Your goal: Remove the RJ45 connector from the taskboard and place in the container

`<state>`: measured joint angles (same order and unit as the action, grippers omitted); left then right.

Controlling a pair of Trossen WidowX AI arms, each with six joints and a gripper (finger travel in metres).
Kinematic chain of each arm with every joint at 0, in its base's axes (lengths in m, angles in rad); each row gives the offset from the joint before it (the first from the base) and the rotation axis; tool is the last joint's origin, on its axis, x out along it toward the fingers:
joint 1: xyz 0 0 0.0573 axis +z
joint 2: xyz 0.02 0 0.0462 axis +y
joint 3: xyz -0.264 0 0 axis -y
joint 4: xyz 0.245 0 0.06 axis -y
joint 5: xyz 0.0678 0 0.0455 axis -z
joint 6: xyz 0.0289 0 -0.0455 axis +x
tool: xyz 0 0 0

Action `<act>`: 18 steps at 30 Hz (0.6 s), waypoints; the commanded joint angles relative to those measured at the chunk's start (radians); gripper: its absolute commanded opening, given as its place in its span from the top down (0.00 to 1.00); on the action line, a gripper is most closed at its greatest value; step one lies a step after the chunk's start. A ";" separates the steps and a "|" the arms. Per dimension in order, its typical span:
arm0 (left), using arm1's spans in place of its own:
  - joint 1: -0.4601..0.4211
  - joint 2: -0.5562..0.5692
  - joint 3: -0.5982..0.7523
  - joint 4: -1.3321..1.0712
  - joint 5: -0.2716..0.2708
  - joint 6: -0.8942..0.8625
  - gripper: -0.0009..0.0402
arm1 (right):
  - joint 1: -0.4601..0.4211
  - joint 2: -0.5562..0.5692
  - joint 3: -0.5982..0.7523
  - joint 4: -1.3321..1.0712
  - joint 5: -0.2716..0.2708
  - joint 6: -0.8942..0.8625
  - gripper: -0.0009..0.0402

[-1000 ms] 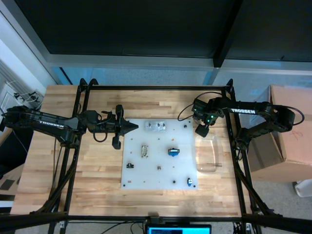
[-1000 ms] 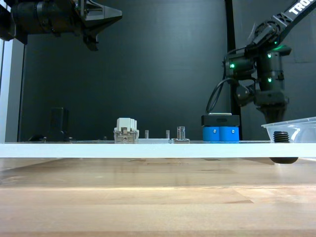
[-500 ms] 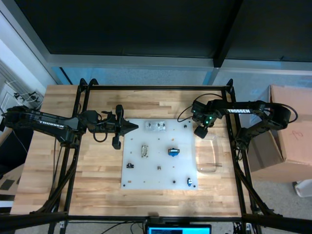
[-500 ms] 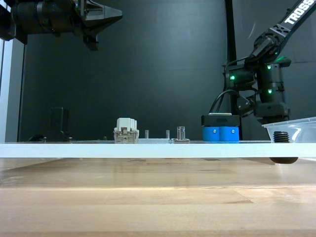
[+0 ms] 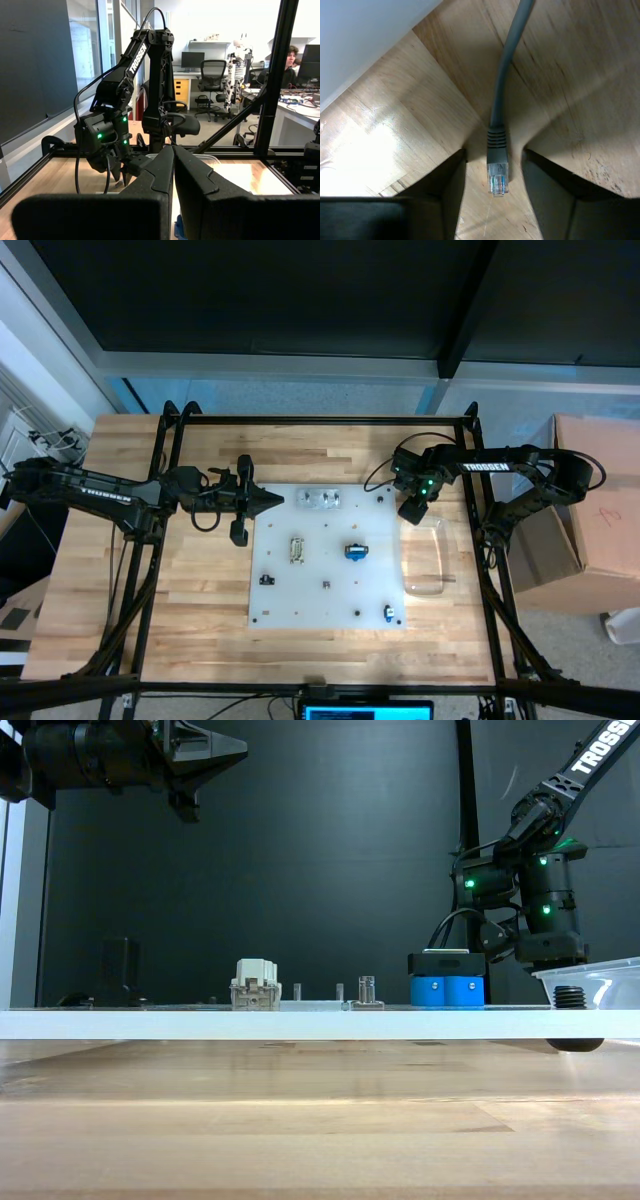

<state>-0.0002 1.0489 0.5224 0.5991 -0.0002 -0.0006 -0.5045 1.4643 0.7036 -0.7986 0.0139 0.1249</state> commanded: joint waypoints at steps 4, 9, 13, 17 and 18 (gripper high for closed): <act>0.000 0.000 0.000 0.000 0.000 0.000 0.98 | 0.000 0.000 0.001 0.002 0.000 -0.001 0.81; 0.000 0.000 0.000 0.000 0.000 0.000 0.98 | 0.000 0.000 0.001 -0.002 0.000 -0.003 0.95; 0.000 0.000 0.000 0.000 0.000 0.000 0.98 | 0.000 -0.008 0.008 -0.011 0.003 -0.002 0.97; 0.000 0.000 0.000 0.000 0.000 0.000 0.98 | 0.000 -0.032 0.019 -0.034 0.005 0.000 0.98; 0.000 0.000 0.000 0.000 0.000 0.000 0.98 | 0.000 -0.040 0.023 -0.042 0.005 0.000 0.98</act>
<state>-0.0002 1.0489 0.5228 0.5991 -0.0002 -0.0002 -0.5045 1.4349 0.7200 -0.8307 0.0162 0.1246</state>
